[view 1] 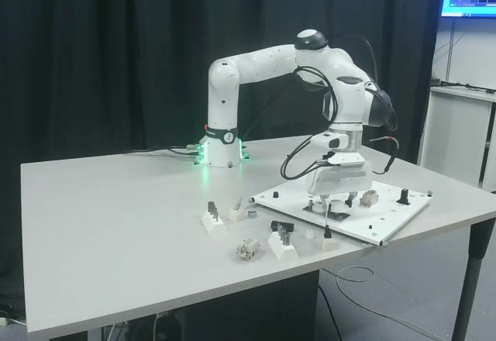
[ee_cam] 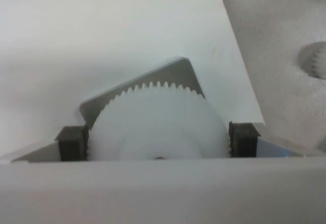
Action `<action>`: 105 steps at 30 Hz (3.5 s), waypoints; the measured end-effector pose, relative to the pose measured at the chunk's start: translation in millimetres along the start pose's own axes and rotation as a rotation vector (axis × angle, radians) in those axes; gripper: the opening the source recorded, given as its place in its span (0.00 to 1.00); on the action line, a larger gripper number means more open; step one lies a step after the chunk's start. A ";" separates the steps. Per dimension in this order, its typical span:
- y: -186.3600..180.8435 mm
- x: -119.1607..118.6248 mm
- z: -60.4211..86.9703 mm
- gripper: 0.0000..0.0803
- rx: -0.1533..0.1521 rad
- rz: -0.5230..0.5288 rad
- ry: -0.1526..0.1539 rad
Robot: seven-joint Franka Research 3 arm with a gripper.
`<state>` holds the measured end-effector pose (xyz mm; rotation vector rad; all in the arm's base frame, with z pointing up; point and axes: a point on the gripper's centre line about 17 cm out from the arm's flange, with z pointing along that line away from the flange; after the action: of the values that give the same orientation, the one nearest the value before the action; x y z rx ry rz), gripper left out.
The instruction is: Insert large gear.
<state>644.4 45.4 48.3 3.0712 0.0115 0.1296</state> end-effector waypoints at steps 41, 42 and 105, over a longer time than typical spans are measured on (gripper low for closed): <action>-1.9 -0.2 1.5 0.74 0.075 -0.067 -0.035; -2.0 -0.2 1.6 0.74 0.075 -0.069 -0.035; -2.6 -1.8 17.9 0.74 0.065 -0.140 -0.036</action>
<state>644.1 46.8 30.2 3.1240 0.2322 0.0672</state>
